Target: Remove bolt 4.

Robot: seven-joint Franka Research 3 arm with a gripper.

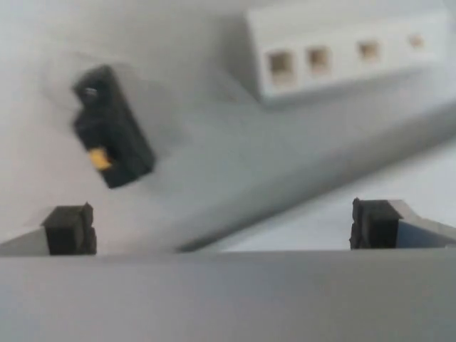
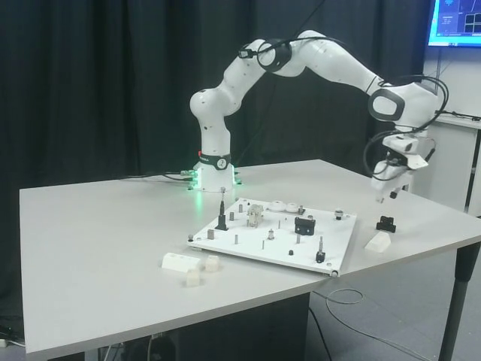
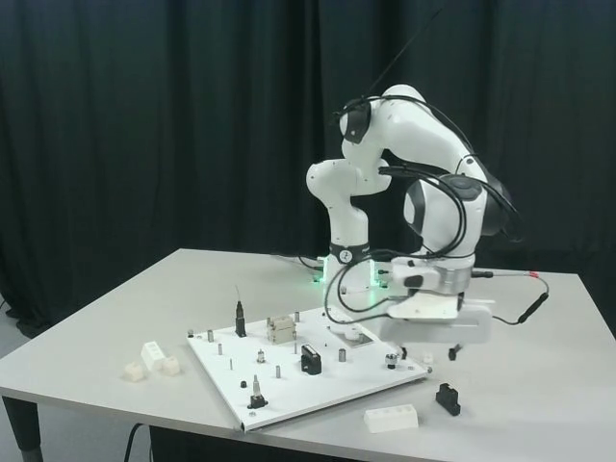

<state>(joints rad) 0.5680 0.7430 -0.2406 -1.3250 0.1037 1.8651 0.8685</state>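
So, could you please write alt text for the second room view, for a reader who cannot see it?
A white arm reaches low over a grey table, its gripper hanging just past the edge of a white board studded with small parts. A black part and a white block lie beside the board.

Nothing readable is showing up anywhere. The monitor (image 2: 457, 22) in the corner of the first room view is displaying something, but it's way too small to make out any words or numbers.
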